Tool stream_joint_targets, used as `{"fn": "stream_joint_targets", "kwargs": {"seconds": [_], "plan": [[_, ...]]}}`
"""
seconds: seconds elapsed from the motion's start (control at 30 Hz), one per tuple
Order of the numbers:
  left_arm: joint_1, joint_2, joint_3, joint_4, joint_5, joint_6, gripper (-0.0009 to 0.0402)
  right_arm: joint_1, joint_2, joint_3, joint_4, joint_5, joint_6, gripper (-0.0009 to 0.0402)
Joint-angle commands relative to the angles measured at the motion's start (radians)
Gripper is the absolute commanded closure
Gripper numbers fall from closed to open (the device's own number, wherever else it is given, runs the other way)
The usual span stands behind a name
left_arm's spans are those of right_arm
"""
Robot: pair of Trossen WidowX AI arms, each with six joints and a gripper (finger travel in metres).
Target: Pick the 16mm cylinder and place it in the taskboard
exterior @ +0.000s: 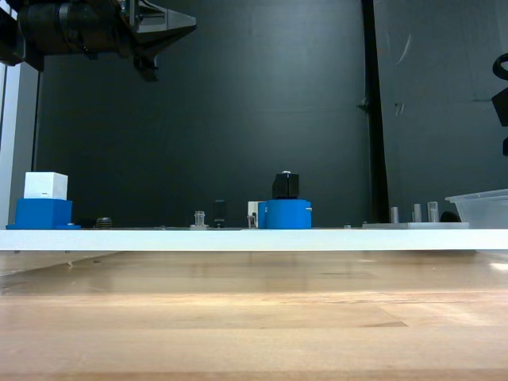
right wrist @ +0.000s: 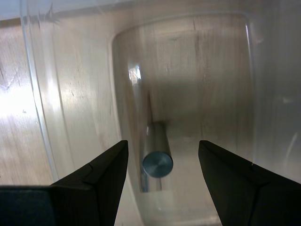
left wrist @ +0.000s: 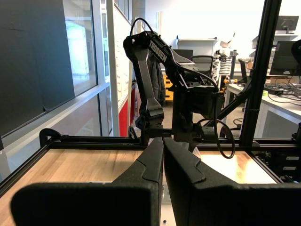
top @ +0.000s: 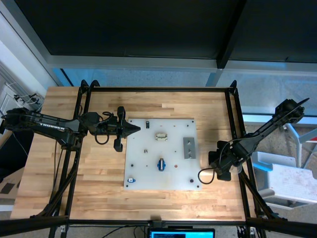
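The metal 16mm cylinder (right wrist: 156, 150) lies inside a clear plastic bin (right wrist: 75, 94), seen in the right wrist view. My right gripper (right wrist: 162, 167) hovers over it, open, with one finger on each side and no contact. In the high view the right gripper (top: 221, 167) sits just right of the taskboard (top: 148, 171). The taskboard is a white square plate with a blue fitting (top: 161, 164) and a grey block (top: 189, 147). My left gripper (top: 134, 128) hangs above the board's left edge, shut and empty.
Along the low view the board carries a blue block with a white cube (exterior: 44, 202), a blue fitting (exterior: 286, 210) and short metal pins (exterior: 414, 212). The bin's rim (exterior: 480, 208) shows at the right. A black frame (top: 158, 89) borders the table.
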Motion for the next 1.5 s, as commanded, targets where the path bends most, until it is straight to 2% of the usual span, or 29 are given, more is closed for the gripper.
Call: {"fn": "stream_joint_targets", "kwargs": {"seconds": [0.03, 0.5, 1.2, 1.5], "plan": [[0.000, 0.000, 0.000, 0.000, 0.000, 0.000, 0.0393, 0.000, 0.001, -0.012, 0.019, 0.000, 0.004, 0.0185], [0.000, 0.000, 0.000, 0.000, 0.000, 0.000, 0.0393, 0.001, 0.001, -0.021, 0.018, 0.001, 0.004, 0.0193], [0.000, 0.000, 0.000, 0.000, 0.000, 0.000, 0.0393, 0.002, 0.001, -0.021, 0.018, 0.001, 0.003, 0.0345], [0.000, 0.000, 0.000, 0.000, 0.000, 0.000, 0.0393, 0.002, 0.000, -0.021, 0.018, 0.000, 0.003, 0.0384]]}}
